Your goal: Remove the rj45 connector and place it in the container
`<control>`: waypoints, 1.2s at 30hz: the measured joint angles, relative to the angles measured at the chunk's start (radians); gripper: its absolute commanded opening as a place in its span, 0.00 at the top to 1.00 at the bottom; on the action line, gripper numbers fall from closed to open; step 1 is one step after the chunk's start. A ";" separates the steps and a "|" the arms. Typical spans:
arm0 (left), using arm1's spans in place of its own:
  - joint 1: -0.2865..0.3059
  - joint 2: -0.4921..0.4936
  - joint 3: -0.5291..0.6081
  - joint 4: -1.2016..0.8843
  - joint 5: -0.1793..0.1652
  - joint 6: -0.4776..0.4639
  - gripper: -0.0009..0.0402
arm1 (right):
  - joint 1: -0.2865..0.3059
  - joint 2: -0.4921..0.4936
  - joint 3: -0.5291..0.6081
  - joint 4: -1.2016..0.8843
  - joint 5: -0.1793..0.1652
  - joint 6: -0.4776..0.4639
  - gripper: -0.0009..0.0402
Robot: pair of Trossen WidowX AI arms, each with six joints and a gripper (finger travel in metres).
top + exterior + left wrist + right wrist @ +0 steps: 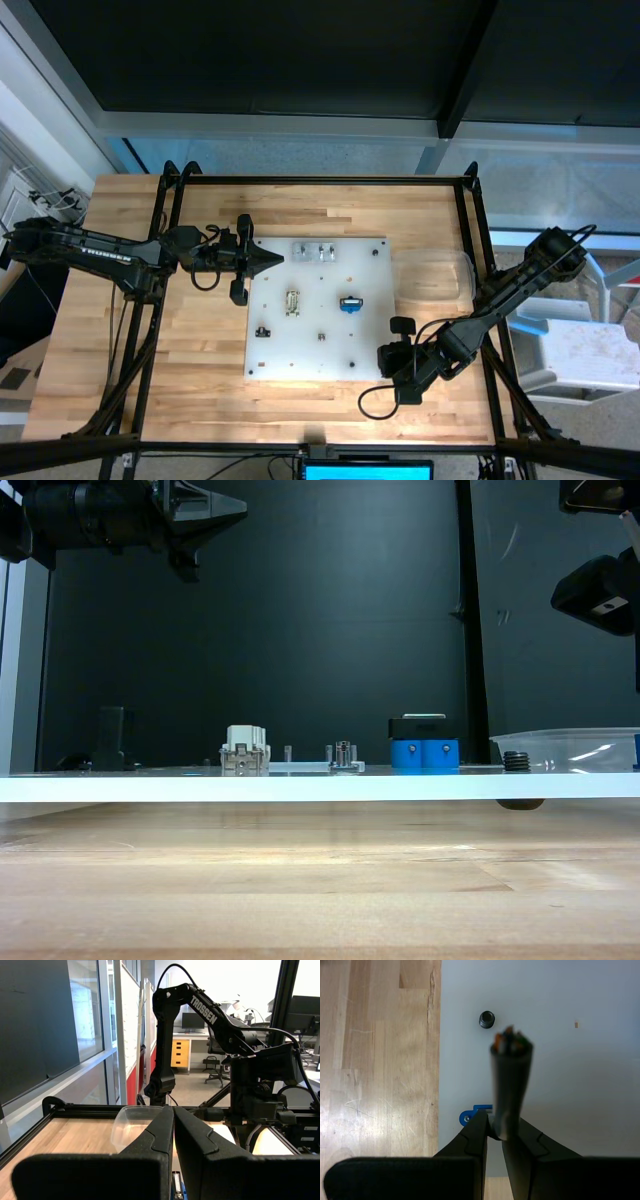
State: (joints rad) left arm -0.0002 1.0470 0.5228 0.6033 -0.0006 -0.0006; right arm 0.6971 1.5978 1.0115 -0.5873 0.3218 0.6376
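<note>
L gripper (268, 258) shut, empty, hovers at board (300, 345) left edge. R gripper (495, 1122), above board's near-right corner, is clamped on rj45 connector (509, 1080); plug prob. pinched between the fingers, only cable stub w/ coloured wires sticks out. The container (437, 275) sits just right of board, apart from R gripper.

Black jointed arms (90, 250), white TROSSEN lettering (204, 1009), looped black cables (372, 402), tapered left hand (173, 1110), right hand (501, 1121)
</note>
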 measured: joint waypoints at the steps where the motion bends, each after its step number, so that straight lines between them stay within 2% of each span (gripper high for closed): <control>1: 0.000 0.000 0.000 0.000 0.000 0.000 0.98 | 0.000 -0.002 0.000 0.000 0.000 0.000 0.98; 6: 0.000 0.000 0.000 0.000 0.000 0.000 0.98 | 0.000 -0.017 0.003 -0.006 -0.003 -0.008 0.98; 10: 0.000 0.000 0.000 0.000 0.000 0.000 0.98 | -0.001 -0.044 0.010 -0.007 0.011 -0.009 0.98; 21: 0.000 0.000 0.000 0.000 0.000 0.000 0.98 | 0.000 -0.113 0.009 -0.040 0.004 -0.019 0.98; 32: 0.000 0.000 0.000 0.000 0.000 0.000 0.98 | -0.002 -0.134 0.009 -0.056 0.000 -0.045 0.98; 36: 0.000 0.000 0.000 0.000 0.000 0.000 0.98 | -0.021 -0.164 -0.003 -0.064 -0.002 -0.049 0.98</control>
State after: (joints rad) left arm -0.0002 1.0466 0.5228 0.6033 -0.0006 -0.0002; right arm 0.6758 1.4338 1.0080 -0.6510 0.3202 0.5888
